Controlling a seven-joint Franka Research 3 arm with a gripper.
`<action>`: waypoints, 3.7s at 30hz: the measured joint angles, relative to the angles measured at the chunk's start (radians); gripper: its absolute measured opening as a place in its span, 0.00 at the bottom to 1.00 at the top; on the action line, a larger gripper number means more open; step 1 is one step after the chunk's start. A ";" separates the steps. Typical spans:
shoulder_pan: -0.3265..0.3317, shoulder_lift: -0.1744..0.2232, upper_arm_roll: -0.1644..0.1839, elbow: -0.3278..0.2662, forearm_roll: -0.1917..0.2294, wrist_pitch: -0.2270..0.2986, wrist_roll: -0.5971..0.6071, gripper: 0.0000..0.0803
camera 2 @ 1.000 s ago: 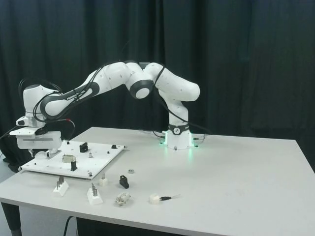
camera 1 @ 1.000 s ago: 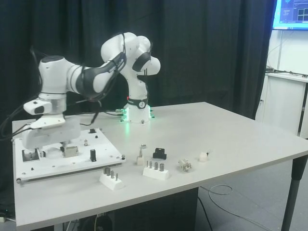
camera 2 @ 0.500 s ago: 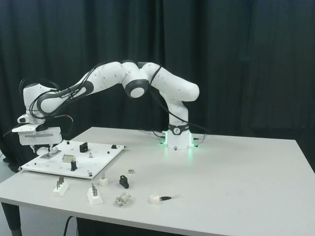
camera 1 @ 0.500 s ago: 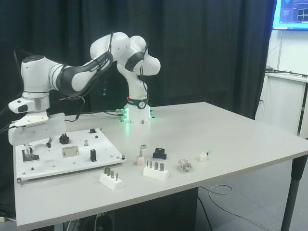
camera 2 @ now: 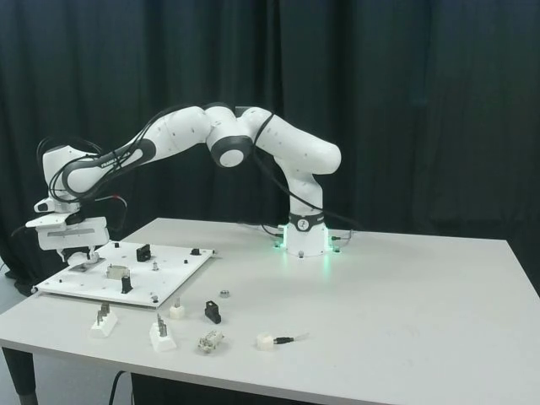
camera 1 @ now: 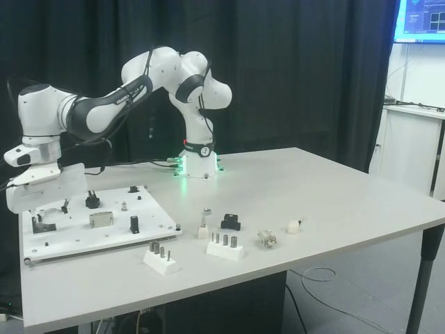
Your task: Insert large gear.
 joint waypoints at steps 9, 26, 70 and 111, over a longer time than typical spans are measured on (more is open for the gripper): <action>-0.020 -0.005 0.000 -0.005 0.011 0.003 -0.031 0.74; -0.027 -0.027 0.000 -0.057 0.048 0.060 -0.062 0.74; 0.004 -0.052 0.001 -0.185 0.064 0.178 -0.118 0.74; 0.017 -0.078 0.003 -0.242 0.087 0.215 -0.141 0.74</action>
